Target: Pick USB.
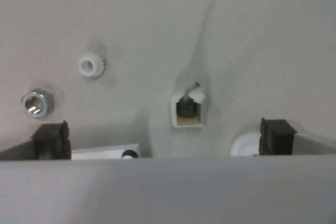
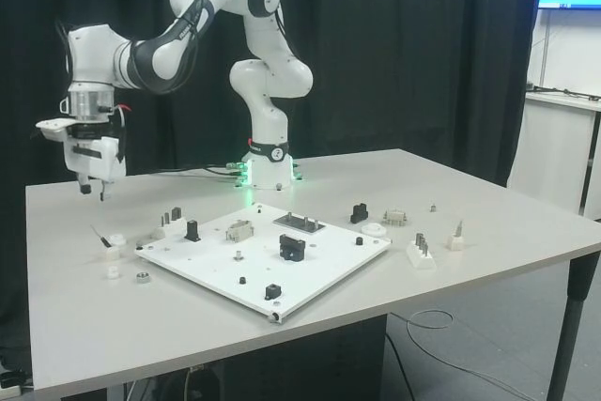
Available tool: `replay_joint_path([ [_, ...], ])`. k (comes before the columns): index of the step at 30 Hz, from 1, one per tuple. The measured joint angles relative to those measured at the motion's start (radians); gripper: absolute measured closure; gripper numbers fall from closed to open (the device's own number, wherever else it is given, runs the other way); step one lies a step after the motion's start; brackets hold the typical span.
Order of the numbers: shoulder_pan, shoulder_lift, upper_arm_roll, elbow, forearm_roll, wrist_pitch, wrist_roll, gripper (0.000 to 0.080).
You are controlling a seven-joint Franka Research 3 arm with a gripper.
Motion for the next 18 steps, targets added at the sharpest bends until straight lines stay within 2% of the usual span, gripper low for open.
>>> replay_joint_path([
  [6, 0.002, 0.043, 0.003, 0.027, 0.021, -0.011, 0.000, 0.0003],
  [18, -0.001, 0.108, 0.004, 0.053, 0.033, -0.012, 0.000, 0.0003],
])
